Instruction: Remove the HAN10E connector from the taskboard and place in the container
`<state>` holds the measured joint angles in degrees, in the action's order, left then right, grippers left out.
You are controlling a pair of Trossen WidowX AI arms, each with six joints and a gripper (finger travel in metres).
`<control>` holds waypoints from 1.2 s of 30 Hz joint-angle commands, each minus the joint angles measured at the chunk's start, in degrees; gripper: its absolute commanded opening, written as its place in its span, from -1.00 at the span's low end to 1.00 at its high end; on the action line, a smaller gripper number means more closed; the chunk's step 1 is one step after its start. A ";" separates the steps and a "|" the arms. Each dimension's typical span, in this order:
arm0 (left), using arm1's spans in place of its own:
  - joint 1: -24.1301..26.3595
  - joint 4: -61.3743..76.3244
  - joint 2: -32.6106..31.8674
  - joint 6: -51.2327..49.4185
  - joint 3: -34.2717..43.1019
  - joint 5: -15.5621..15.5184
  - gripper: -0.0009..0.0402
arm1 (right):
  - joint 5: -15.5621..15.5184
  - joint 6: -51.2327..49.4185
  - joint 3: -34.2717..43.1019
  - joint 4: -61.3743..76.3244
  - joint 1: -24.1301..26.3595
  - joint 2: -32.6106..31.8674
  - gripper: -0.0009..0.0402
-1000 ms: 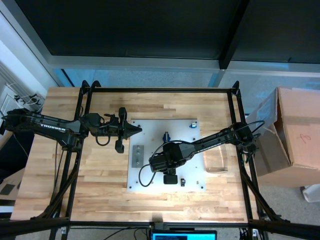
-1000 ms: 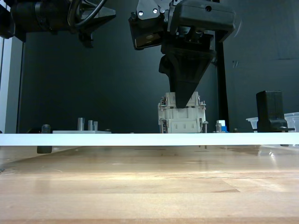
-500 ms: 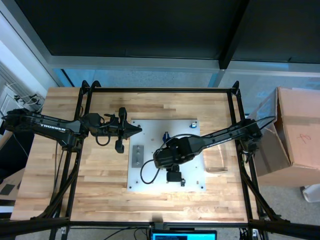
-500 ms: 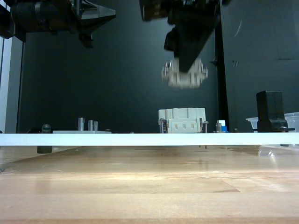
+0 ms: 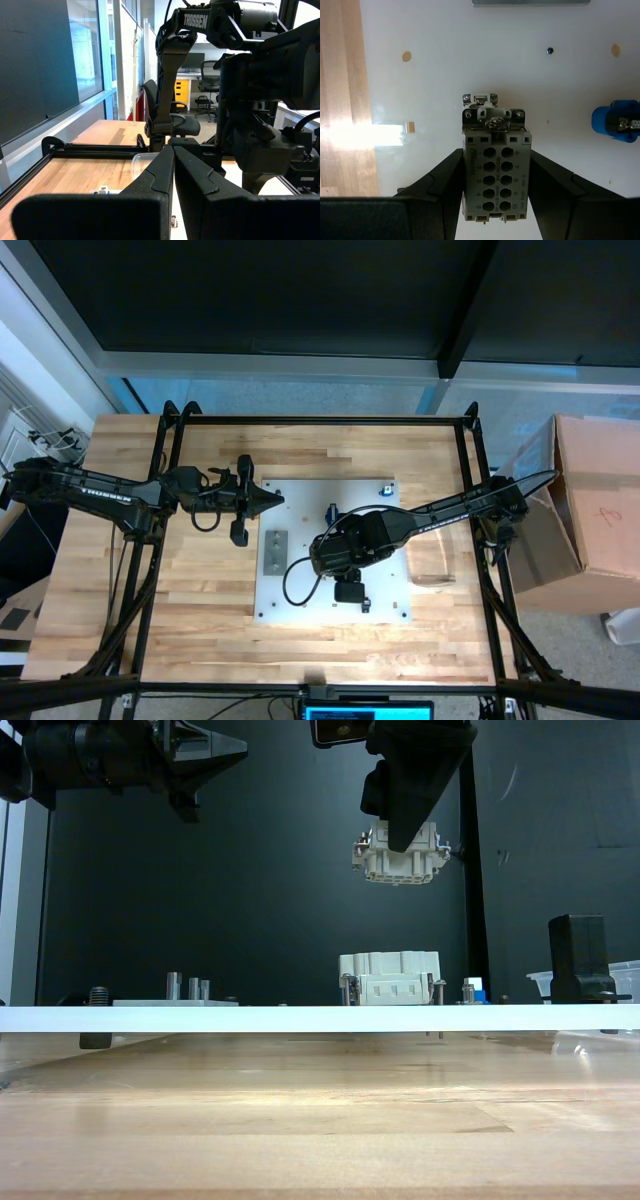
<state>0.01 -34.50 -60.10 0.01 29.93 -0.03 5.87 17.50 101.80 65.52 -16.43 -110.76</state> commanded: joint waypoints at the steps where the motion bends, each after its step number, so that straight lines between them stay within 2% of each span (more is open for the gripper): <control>1: 0.00 -0.02 -0.02 0.00 0.02 0.02 -0.96 | 0.04 0.72 -0.09 0.24 -1.01 0.87 -0.89; 12: -0.02 -0.02 -0.02 0.00 0.02 0.02 -0.96 | 0.09 8.55 -4.37 3.67 -5.57 6.88 -0.89; 21: -0.02 -0.02 0.00 0.00 0.02 0.02 -0.96 | 0.17 16.31 -13.81 2.93 -9.73 13.42 -0.89; 36: -0.02 -0.02 0.00 0.00 0.02 0.02 -0.96 | 0.57 24.33 -28.09 0.07 -20.17 21.79 -0.89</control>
<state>0.01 -34.52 -60.10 -0.01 29.95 -0.01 6.39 41.74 74.83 66.02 -35.86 -89.43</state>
